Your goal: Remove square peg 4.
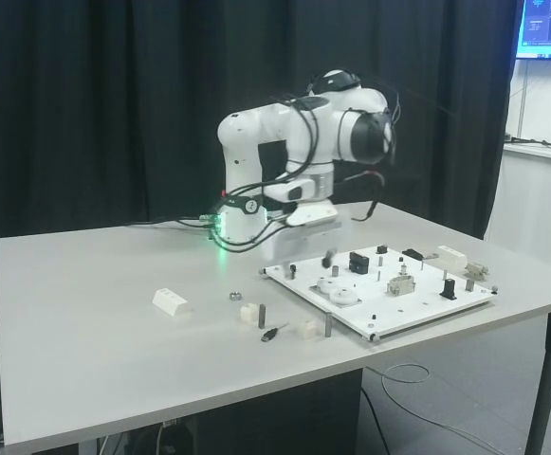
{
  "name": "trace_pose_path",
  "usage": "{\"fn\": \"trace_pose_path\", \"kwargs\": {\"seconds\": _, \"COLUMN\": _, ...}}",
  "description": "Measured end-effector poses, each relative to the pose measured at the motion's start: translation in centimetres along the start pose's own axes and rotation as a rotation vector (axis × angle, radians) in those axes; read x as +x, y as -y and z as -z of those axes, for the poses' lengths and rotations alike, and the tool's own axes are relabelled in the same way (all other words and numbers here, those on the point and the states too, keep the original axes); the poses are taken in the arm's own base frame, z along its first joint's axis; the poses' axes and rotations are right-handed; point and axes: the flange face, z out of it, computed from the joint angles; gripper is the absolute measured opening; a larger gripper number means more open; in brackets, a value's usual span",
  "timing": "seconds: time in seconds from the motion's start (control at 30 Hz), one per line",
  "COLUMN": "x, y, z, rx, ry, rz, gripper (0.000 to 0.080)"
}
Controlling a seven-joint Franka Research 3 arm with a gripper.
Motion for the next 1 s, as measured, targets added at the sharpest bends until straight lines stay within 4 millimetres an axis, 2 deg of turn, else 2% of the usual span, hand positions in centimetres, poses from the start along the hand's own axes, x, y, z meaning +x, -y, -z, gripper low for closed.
{"fn": "trace_pose_path", "kwargs": {"seconds": 0.2, "x": -1.6, "y": 4.2, "z": 0.6, "rx": 0.037, "ry": 0.028, "rz": -0.039, "gripper": 0.0800}}
{"fn": "trace_pose_path", "kwargs": {"seconds": 0.4, "x": -3.9, "y": 9.1, "z": 0.7, "rx": 0.062, "ry": 0.055, "rz": -0.036, "gripper": 0.0800}}
{"fn": "trace_pose_path", "kwargs": {"seconds": 1.0, "x": -13.3, "y": 25.1, "z": 0.1, "rx": 0.059, "ry": 0.063, "rz": -0.023, "gripper": 0.0800}}
